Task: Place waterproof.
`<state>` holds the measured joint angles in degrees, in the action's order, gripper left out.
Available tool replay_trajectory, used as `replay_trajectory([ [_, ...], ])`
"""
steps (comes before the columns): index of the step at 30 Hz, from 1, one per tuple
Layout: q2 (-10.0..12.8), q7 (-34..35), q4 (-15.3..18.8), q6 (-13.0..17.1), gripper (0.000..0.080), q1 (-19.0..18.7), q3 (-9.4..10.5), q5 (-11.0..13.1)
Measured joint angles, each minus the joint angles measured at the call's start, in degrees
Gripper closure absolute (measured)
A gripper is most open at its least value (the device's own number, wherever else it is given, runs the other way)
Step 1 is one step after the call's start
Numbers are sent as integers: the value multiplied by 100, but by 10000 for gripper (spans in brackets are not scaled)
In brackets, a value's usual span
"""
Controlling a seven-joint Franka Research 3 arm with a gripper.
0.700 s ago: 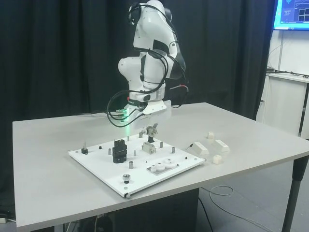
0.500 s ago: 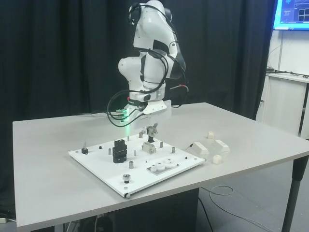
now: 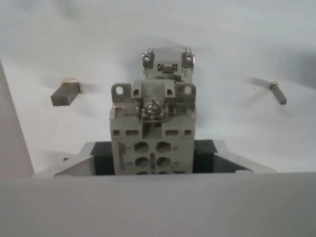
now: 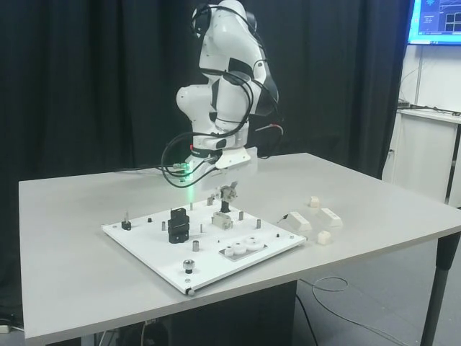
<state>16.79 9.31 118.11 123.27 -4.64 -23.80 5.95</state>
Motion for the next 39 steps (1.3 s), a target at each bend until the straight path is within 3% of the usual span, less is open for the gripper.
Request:
replay_trajectory([
  [22,-10,182,-164,-208,488,-121,14,19],
  [39,-53,1323,-172,-300,488,-1091,224,513],
])
